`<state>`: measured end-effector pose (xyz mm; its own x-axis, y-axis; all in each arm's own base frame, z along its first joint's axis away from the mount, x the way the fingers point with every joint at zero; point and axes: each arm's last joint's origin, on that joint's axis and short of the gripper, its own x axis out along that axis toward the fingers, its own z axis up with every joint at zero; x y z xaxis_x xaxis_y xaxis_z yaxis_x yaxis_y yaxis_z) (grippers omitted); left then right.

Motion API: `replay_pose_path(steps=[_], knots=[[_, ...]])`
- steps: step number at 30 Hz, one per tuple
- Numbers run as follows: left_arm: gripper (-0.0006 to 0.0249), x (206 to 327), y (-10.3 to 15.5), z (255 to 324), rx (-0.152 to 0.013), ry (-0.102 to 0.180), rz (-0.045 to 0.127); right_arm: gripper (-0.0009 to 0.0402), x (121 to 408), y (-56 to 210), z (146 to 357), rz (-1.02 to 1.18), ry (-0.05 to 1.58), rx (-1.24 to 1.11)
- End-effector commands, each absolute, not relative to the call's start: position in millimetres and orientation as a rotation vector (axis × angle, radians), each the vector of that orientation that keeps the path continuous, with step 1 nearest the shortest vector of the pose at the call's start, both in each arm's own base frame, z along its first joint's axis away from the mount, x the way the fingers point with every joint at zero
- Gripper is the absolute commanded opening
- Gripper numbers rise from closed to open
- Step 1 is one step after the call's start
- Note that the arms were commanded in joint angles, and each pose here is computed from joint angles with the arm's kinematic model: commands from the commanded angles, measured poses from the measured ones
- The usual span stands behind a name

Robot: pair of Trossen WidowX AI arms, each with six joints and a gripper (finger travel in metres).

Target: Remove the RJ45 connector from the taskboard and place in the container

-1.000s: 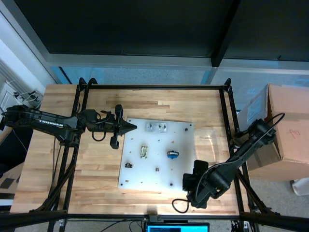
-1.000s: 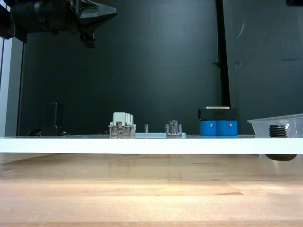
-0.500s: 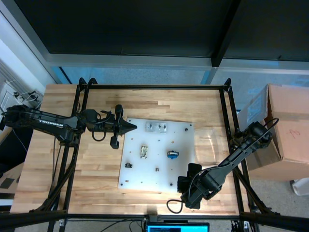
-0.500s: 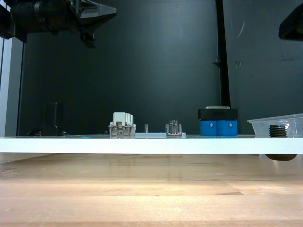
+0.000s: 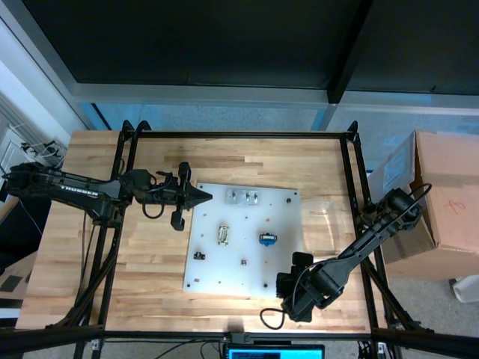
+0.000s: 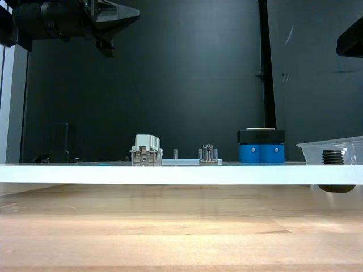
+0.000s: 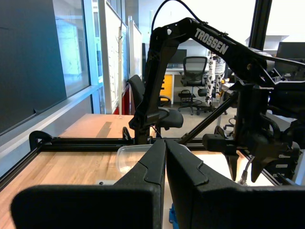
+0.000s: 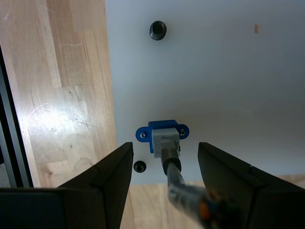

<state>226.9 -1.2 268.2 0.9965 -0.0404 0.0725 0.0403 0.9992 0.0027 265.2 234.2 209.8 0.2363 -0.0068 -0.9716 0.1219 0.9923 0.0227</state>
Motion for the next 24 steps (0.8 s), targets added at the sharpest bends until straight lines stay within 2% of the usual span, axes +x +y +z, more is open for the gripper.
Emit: replay_pose_path(steps=[1, 13, 24], knots=[[0.0000, 226.9, -1.2, 268.2, 0.001, -0.073, -0.041, 0.0165, 265.5, 234.7, 209.7, -0.084, 1.327, 0.104], [0.0000, 226.9, -1.1, 268.2, 0.001, -0.073, -0.040, 0.0097, 265.2, 234.5, 211.6, -0.076, 1.320, 0.113], [0.0000, 226.9, -1.1, 268.2, 0.001, -0.073, -0.040, 0.0003, 264.8, 234.2, 210.7, -0.078, 1.322, 0.112]])
